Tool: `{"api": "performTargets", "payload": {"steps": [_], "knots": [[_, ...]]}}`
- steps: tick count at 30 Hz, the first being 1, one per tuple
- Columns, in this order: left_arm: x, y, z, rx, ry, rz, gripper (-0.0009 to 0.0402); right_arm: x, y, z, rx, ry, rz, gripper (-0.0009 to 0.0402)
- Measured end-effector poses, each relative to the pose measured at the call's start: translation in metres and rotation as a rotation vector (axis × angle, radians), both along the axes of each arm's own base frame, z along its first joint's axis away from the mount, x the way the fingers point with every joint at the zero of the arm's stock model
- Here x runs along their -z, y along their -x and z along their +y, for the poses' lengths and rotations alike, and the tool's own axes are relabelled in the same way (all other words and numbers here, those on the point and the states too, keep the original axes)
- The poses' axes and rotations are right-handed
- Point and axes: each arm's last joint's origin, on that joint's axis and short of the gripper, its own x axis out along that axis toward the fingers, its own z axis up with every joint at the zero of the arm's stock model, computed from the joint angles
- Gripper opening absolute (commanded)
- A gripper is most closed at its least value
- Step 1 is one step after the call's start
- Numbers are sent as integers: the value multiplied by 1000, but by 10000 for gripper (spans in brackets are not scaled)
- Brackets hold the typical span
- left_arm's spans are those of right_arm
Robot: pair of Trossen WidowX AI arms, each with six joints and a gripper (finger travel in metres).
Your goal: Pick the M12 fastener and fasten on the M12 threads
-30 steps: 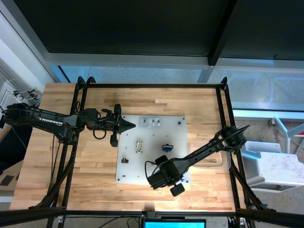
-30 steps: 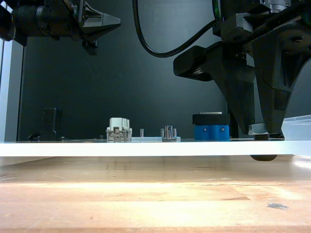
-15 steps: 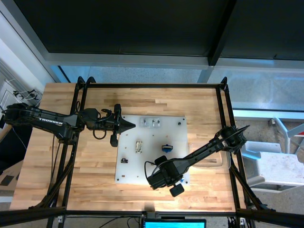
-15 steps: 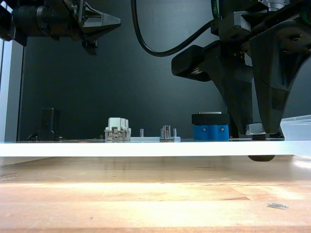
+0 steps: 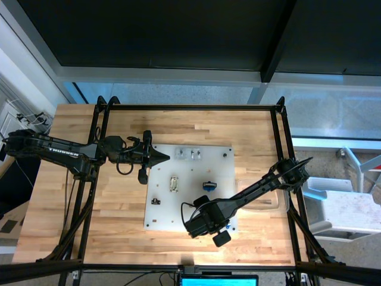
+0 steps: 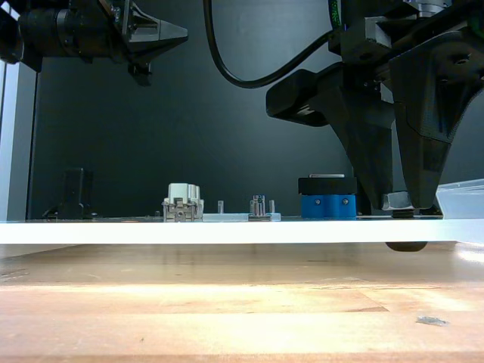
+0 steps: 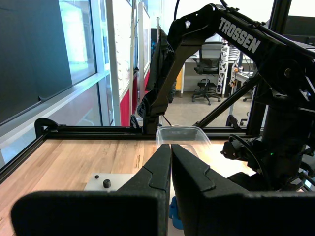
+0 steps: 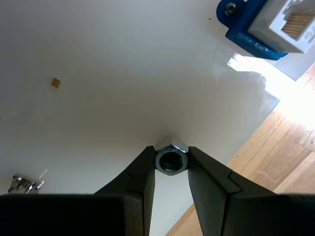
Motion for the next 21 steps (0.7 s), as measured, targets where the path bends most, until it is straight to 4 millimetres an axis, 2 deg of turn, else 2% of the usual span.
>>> {"api": "performTargets", "payload": {"steps": [21], "knots": [[0,0,0,0,0,0,0,-3,3,-2,0,25,13,28]]}}
